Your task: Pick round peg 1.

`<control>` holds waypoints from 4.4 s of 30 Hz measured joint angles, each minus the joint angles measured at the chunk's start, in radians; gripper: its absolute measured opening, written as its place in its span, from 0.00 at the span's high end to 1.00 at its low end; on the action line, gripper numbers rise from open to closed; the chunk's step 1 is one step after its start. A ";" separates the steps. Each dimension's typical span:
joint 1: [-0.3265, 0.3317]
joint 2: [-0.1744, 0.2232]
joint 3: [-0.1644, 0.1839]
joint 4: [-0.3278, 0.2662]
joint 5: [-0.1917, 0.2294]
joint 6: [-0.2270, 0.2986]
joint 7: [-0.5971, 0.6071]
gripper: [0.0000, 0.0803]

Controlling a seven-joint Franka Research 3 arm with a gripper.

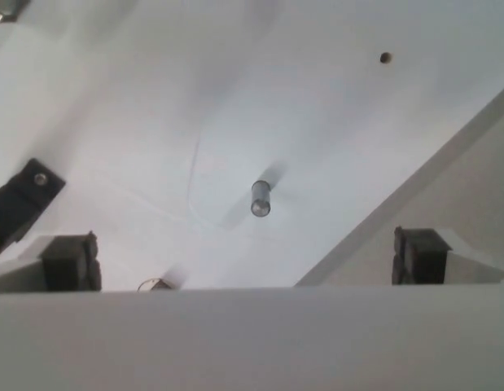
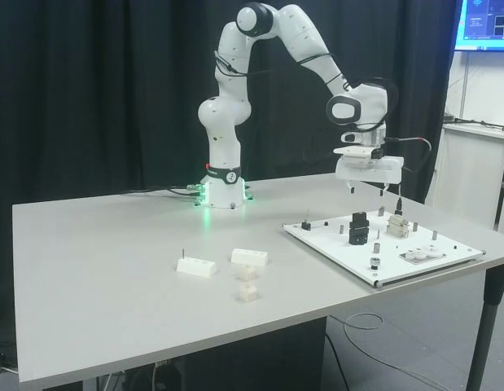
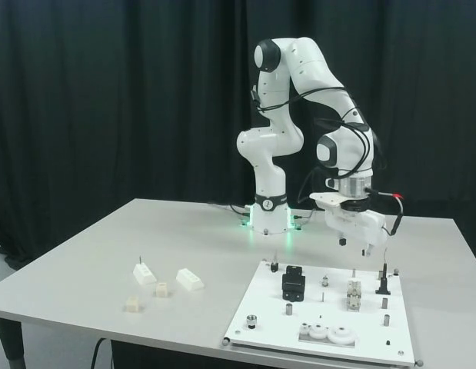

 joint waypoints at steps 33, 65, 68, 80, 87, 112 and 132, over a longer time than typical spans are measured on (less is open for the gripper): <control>-0.042 -0.030 -0.002 0.022 -0.172 -0.100 -0.031 0.00; -0.363 -0.087 0.050 0.040 -0.338 -0.233 -0.407 0.00; -0.392 -0.089 0.050 0.040 -0.348 -0.238 -0.451 0.00; -0.511 -0.091 0.051 0.040 -0.389 -0.264 -0.609 0.00; -0.584 -0.091 0.050 0.037 -0.407 -0.267 -0.780 0.00; -0.773 -0.085 -0.109 0.004 -0.407 -0.150 -1.396 0.00; -0.779 0.035 -0.361 0.016 -0.267 0.136 -1.935 0.00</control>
